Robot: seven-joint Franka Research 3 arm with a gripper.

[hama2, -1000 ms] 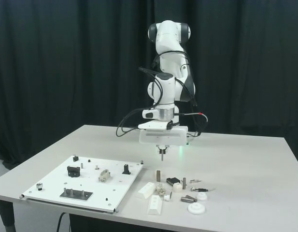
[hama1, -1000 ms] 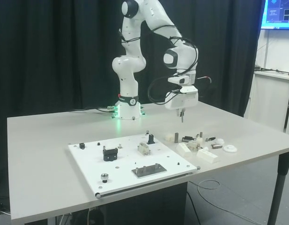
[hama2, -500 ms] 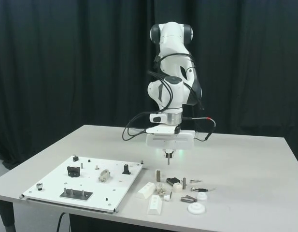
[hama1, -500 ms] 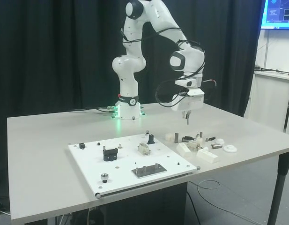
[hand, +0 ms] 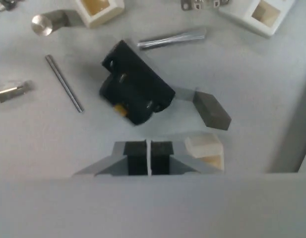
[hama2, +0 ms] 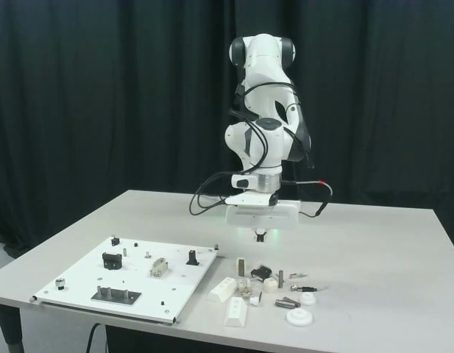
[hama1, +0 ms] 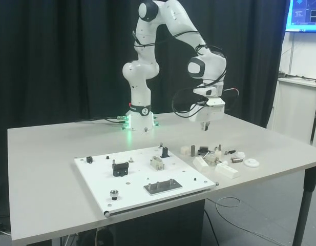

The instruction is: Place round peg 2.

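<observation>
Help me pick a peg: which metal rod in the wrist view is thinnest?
The thin dark rod beside the black block; the shiny bar and the round-ended peg are thicker.

Place: a robotics lab or test cell.
Backdrop: black curtains (hama2: 101,95) hang behind the whole setup.
Arm: a white Franka arm (hama1: 147,66) bolted on a grey table (hama1: 45,154), green light at its base.
Work surface: a white assembly board (hama1: 140,177) carrying small fixtures.
Parts: loose pegs, blocks and gears (hama2: 300,318) lie beside the board.
Extras: a monitor screen (hama1: 304,15) on the side wall.
</observation>
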